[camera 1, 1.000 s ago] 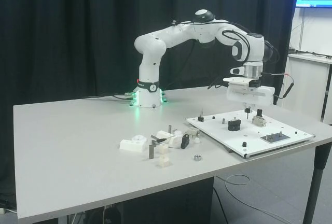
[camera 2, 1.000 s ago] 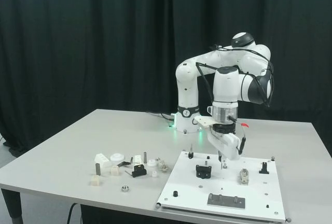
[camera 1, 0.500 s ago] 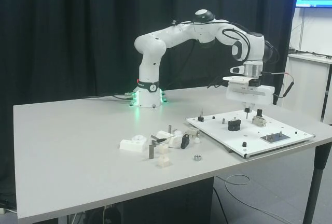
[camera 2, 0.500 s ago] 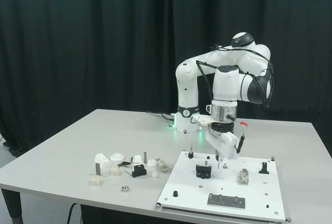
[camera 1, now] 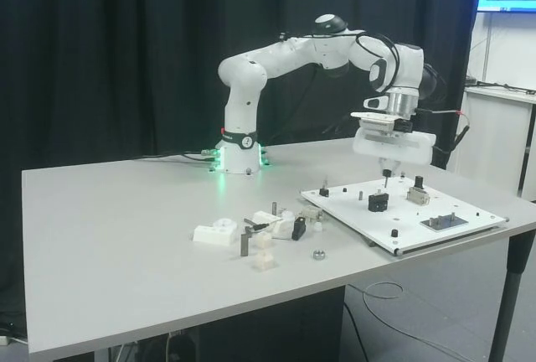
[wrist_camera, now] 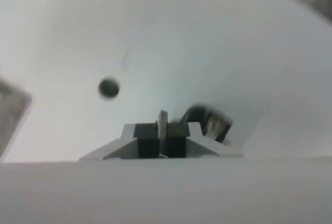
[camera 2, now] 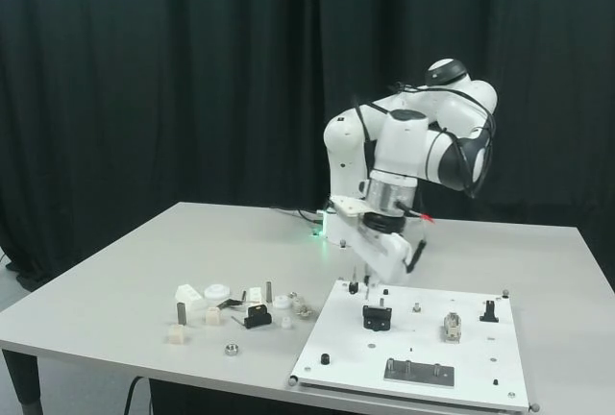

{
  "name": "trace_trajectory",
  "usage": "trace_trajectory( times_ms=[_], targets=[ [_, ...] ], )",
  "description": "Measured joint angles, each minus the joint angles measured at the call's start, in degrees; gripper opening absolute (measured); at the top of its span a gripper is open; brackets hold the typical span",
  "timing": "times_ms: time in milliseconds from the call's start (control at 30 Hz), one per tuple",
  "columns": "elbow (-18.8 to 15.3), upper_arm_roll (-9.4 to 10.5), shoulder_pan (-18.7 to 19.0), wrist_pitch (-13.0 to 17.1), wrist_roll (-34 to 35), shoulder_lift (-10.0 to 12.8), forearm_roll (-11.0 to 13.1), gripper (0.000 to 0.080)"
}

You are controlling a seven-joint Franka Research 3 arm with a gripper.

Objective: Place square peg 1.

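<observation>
My gripper hangs just above the white board, over the board's edge nearest the arm's base. In the wrist view its black fingers are shut on a thin grey square peg that stands upright between them and pokes out past the tips. The peg shows as a small stub under the hand. Below it lies bare white board with one small black dot and a black part.
On the board stand a black block, a black post, a thin post and a grey plate. Several loose white and black parts lie on the grey table beside it.
The gripper has risen a little and moved across the board toward the arm's base, turning at the wrist, with the peg still between its fingers.
</observation>
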Motion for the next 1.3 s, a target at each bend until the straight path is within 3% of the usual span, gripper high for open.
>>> trace_trajectory(
  times_ms=[433,1033,1300],
  targets=[
    [-1.3,-0.98,-5.5,0.0,-11.1,0.0,-0.4,0.0027],
    [-6.6,-1.60,-11.5,1.7,-29.7,0.5,-0.2,0.0027],
    [-9.6,-0.93,-13.6,2.8,-36.6,1.1,1.8,0.0027]
  ],
)
